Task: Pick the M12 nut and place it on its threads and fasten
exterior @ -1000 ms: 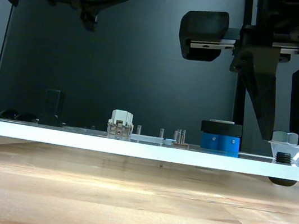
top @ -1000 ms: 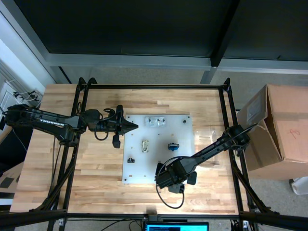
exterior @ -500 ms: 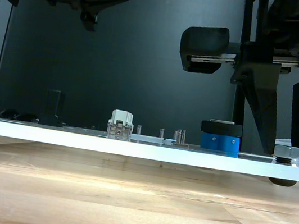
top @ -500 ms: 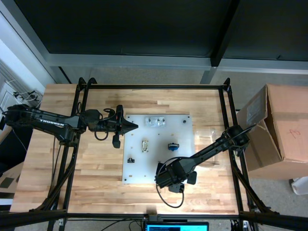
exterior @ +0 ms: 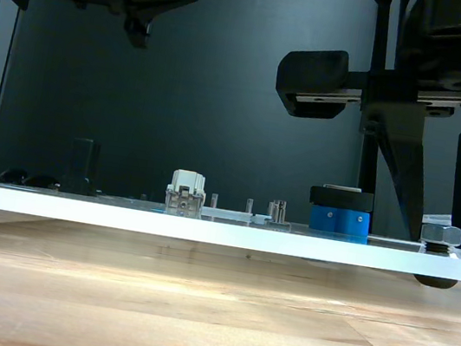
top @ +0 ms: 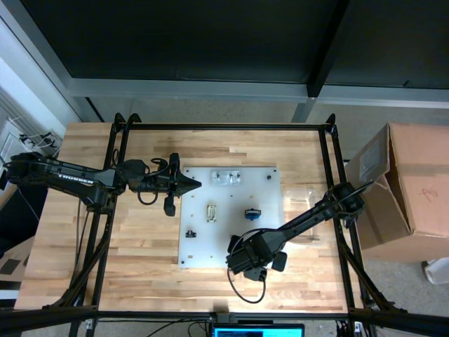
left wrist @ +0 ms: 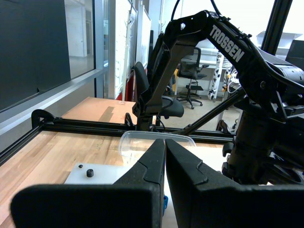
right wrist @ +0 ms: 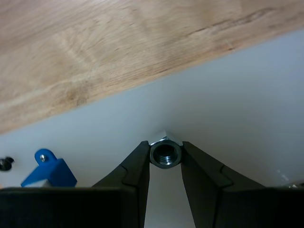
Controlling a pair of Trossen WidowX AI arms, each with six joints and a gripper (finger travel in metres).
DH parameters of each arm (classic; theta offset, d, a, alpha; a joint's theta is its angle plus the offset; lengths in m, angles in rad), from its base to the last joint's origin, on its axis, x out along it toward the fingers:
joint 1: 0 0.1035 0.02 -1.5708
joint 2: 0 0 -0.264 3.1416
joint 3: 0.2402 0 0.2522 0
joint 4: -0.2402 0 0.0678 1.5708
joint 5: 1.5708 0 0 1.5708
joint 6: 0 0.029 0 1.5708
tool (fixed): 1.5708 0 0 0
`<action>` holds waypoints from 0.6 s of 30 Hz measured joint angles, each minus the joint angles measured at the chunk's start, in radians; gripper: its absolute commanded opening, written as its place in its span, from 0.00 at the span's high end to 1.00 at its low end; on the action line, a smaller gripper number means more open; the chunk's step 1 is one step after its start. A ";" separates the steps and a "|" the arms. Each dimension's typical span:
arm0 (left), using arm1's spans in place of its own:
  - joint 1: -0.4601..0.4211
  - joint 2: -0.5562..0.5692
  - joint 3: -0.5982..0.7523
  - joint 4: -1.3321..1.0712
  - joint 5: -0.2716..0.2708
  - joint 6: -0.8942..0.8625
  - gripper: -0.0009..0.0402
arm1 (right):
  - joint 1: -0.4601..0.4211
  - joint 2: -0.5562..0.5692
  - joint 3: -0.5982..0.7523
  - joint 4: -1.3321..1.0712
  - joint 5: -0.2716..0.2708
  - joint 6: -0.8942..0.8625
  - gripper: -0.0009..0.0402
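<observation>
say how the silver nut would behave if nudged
Silver nut, gripped by the right pincer on its stud: probably rigid, heavy for its size. Its smooth metal flats may slip. Freed, it might roll on edge. Left pincer hangs shut above the board's left side.

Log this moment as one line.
M12 nut on its stud, held | right gripper at stud, shut on nut | left gripper shut, above board's left side | CHANGE: nut lowered onto stud

My left hand (left wrist: 165, 145): black. My right hand (right wrist: 165, 148): black. Nut (right wrist: 165, 156): silver. Board (top: 210, 246): white. Table (top: 140, 239): pale wood, striped in lighter and darker planks. Round fixture (exterior: 339, 221): blue, black cap. Rail frame (top: 224, 127): black. Box (top: 410, 189): brown.
</observation>
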 measured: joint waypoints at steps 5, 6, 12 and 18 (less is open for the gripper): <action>0.000 0.000 0.000 0.000 0.000 0.000 0.98 | -0.001 0.000 0.000 0.001 -0.002 0.173 0.98; 0.000 0.000 0.000 0.000 0.000 0.000 0.98 | -0.001 0.000 0.000 0.002 -0.002 0.223 0.98; 0.000 0.000 0.000 0.000 0.000 0.000 0.98 | -0.001 0.000 0.000 0.006 -0.003 0.514 0.98; 0.000 0.000 0.000 0.000 0.000 0.000 0.98 | -0.001 0.000 0.000 0.012 -0.002 0.718 0.98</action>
